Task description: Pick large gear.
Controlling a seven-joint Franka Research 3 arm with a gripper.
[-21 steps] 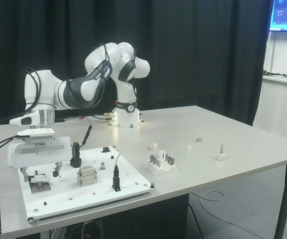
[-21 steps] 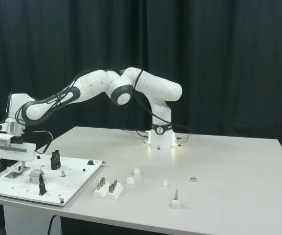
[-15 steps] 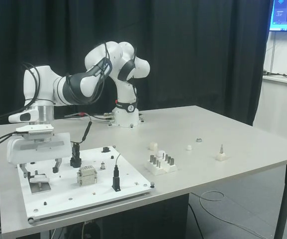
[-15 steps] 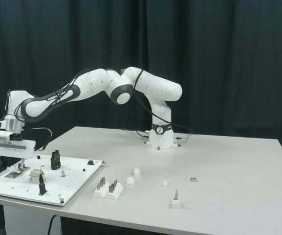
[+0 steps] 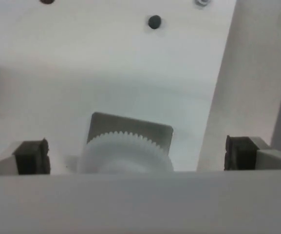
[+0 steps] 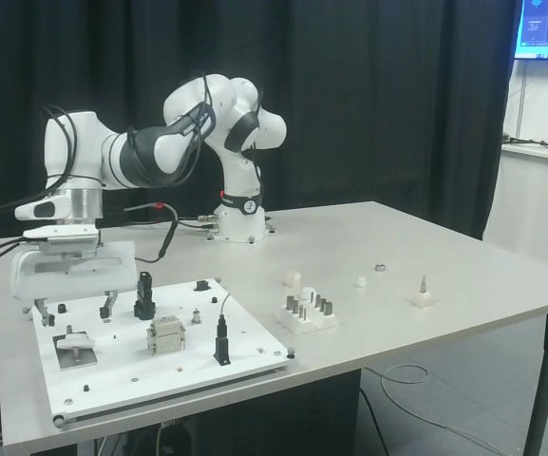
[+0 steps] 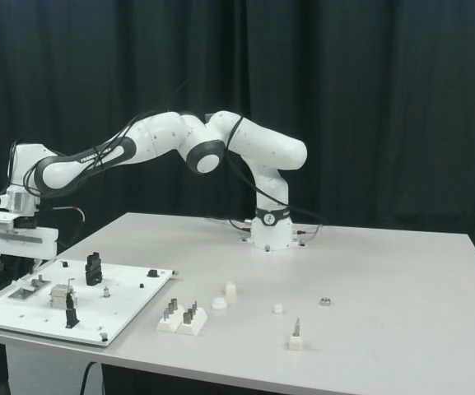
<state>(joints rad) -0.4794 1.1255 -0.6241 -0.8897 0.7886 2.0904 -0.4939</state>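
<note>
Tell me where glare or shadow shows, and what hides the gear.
Wrist view: the gripper's own body hides the lower part of the gear; a soft shadow lies on the board. First room view: a screen glows brightly, and light glares on the table by the arm's base. Second room view: the same glare by the base.

A large white gear [image 5: 124, 153] with fine teeth around its rim lies flat on a grey metal plate [image 5: 130, 129], which sits on the white board [image 6: 160, 366] at the near corner of the grey table [image 6: 425, 256]. In the wrist view its toothed edge shows as a low, wide disc, its lower part cut off from sight. In the first room view it appears as a small white disc on the plate near the board's outer edge.
</note>
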